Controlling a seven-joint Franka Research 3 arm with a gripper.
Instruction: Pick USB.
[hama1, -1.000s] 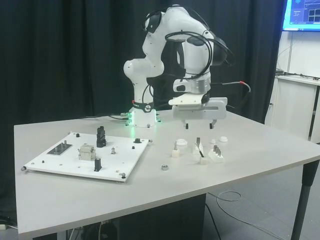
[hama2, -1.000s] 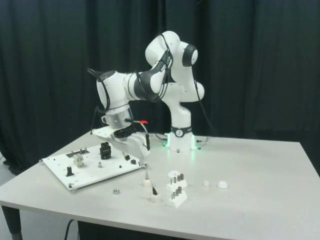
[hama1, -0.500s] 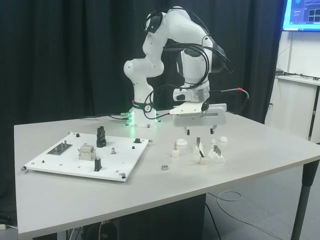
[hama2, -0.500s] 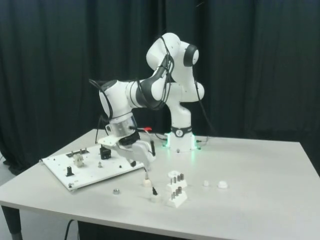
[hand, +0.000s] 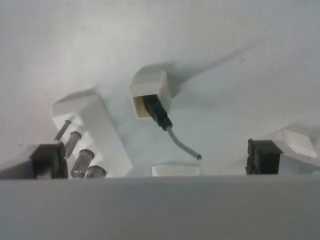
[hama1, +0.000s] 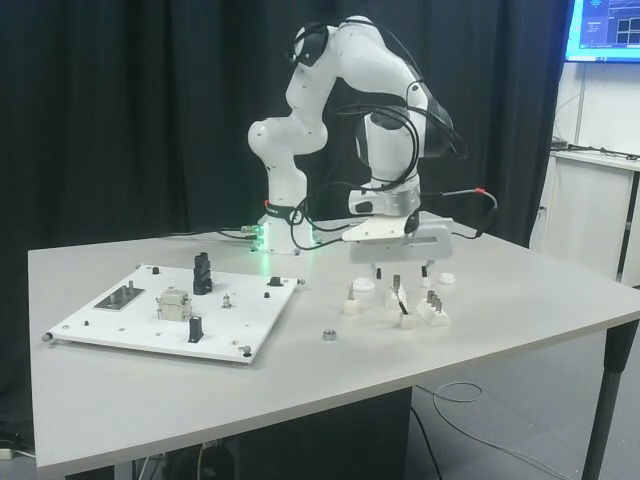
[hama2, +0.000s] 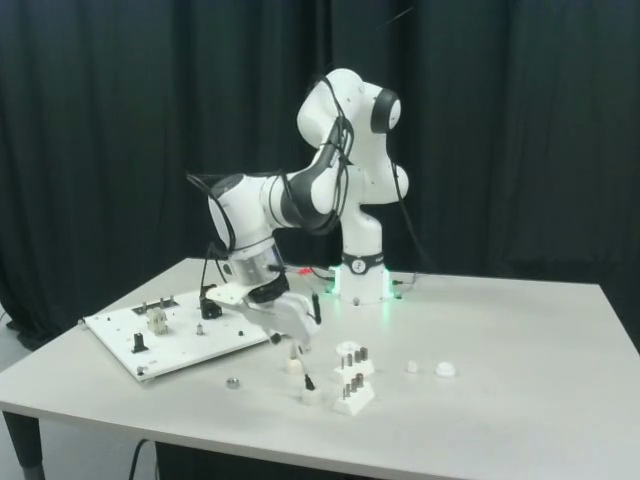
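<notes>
At left on the grey table (hama1: 120, 400), well apart from the work: white board (hama1: 255, 318) with small black fittings, not part of this step. Just right of the board's near corner, a loose nut (hama1: 327, 333).

Right of the nut, a cluster of small white holders. Among them, USB (hama1: 402, 308): black plug seated in a white socket block (hand: 149, 90), short grey cable stub trailing from the free end. Long axis tilted, not upright; in the wrist view, plug and stub slanting out of the block's mouth towards the fingers.

Directly above the cluster, gripper (hama1: 400, 270), released: fingers (hand: 47, 161) spread wide, nothing between them, clear of every holder.

Key relation, judged from the wrist view: USB (hand: 159, 116) roughly midway between the two pads but ahead of their closing line, so not yet bracketed; plug axis roughly across that line. Probably a short shift over the plug, then a descent, before closing.

Just beside the USB block, a white peg holder (hand: 95, 135) with upright pins, close to one fingertip: likely collision risk on the way down.
</notes>
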